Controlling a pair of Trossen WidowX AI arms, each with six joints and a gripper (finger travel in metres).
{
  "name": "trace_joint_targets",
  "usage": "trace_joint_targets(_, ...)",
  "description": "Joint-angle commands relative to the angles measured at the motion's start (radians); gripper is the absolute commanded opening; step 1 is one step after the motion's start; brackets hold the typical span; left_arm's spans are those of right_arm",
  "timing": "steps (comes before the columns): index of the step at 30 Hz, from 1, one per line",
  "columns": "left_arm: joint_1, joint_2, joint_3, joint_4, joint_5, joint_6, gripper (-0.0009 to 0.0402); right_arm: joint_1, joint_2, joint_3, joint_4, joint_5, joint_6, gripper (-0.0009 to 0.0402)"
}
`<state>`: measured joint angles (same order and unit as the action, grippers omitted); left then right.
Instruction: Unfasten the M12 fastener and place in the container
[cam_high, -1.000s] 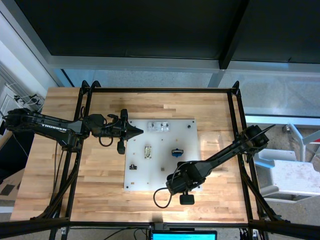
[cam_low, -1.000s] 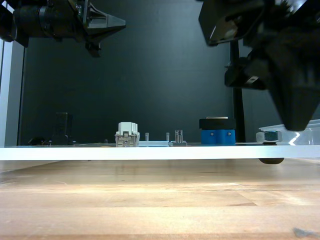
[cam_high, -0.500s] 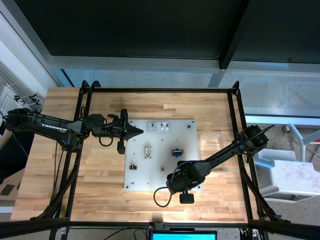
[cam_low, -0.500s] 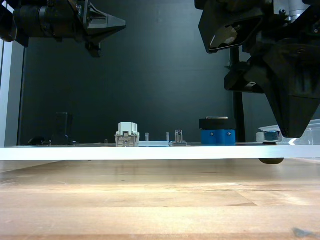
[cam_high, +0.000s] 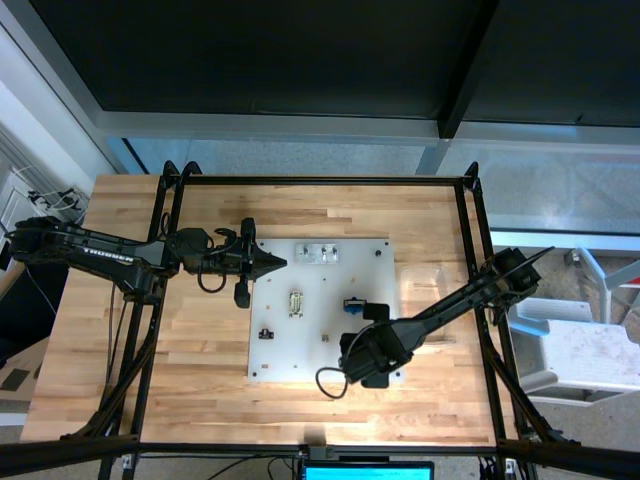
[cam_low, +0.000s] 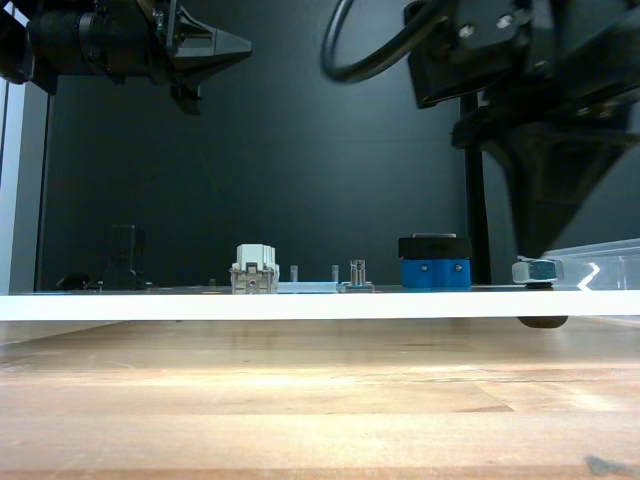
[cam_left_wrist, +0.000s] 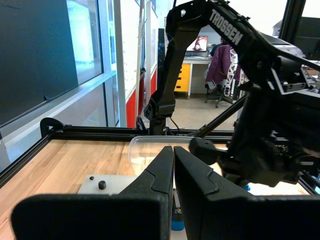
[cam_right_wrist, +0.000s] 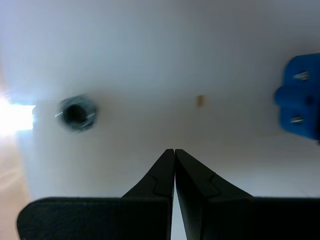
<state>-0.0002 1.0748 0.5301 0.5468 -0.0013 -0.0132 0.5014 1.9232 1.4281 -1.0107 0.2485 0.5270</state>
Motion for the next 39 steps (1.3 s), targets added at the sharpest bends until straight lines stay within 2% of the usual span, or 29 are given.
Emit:
trace_joint_targets(1, 0.0, 0.0, 0.0, 0.0, 0.0, 0.0, 0.0, -0.001, -0.017, 0.001, 0.0, -0.024, 0.014, 0.0)
trace_joint_targets(11, 0.0, 0.0, 0.0, 0.0, 0.0, 0.0, 0.0, -0.002, -0.05, 0.001, 0.068, -0.293, -0.006, 0.0)
trace_joint_targets(13, 0.0, 0.0, 0.0, 0.0, 0.0, 0.0, 0.0, -0.001, -0.05, 0.001, 0.09, -0.327, -0.02, 0.0)
trace_joint_targets(24, 0.0, 0.0, 0.0, 0.0, 0.0, 0.0, 0.0, 0.0, 0.018, 0.001, 0.191, -0.312, -0.037, 0.0)
trace_joint_targets(26, 0.0, 0.0, 0.0, 0.0, 0.0, 0.0, 0.0, 0.0, 0.03, 0.001, 0.191, -0.291, -0.039, 0.0)
trace_joint_targets(29, 0.0, 0.0, 0.0, 0.0, 0.0, 0.0, 0.0, 0.0, 0.032, 0.001, 0.19, -0.288, -0.042, 0.0)
trace_joint_targets(33, 0.0, 0.0, 0.0, 0.0, 0.0, 0.0, 0.0, -0.002, 0.031, 0.001, 0.184, -0.244, -0.045, 0.0)
trace_joint_targets(37, 0.0, 0.0, 0.0, 0.0, 0.0, 0.0, 0.0, -0.002, 0.031, 0.001, 0.17, -0.221, -0.045, 0.0)
trace_joint_targets(39, 0.0, 0.0, 0.0, 0.001, 0.0, 0.0, 0.0, -0.002, 0.031, 0.001, 0.17, -0.221, -0.045, 0.0)
